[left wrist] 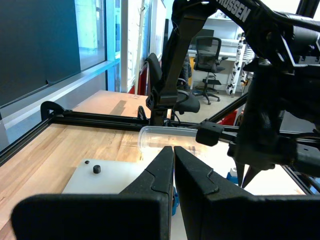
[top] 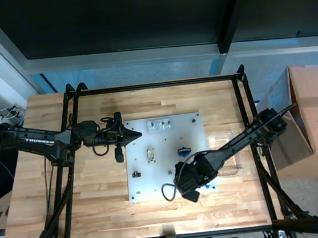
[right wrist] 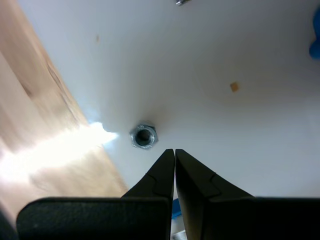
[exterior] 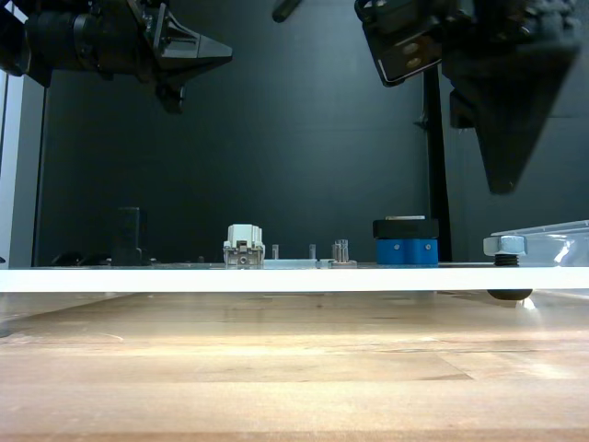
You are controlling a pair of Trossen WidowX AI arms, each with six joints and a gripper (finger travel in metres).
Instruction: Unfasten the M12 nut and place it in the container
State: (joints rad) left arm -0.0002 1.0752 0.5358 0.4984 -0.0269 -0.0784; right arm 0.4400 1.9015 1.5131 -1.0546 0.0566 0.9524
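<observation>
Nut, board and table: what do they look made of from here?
M12 nut, on its stud: bright silver metal, probably steel, hexagonal with glints. Board: smooth white, likely plastic or painted sheet. Table: wood, visible grain and planks. The right gripper hangs shut above the nut; the left gripper is shut over the board's far left corner.

White "TROSSEN" runs along the left arm (top: 38,141) — "ROSSEN" shows on the right arm (left wrist: 241,12).

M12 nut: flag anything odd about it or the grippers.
Nothing askew. The nut sits level on its stud, ribs showing beneath; the right gripper hangs shut and empty above it; the left gripper is shut above the board's left edge.
</observation>
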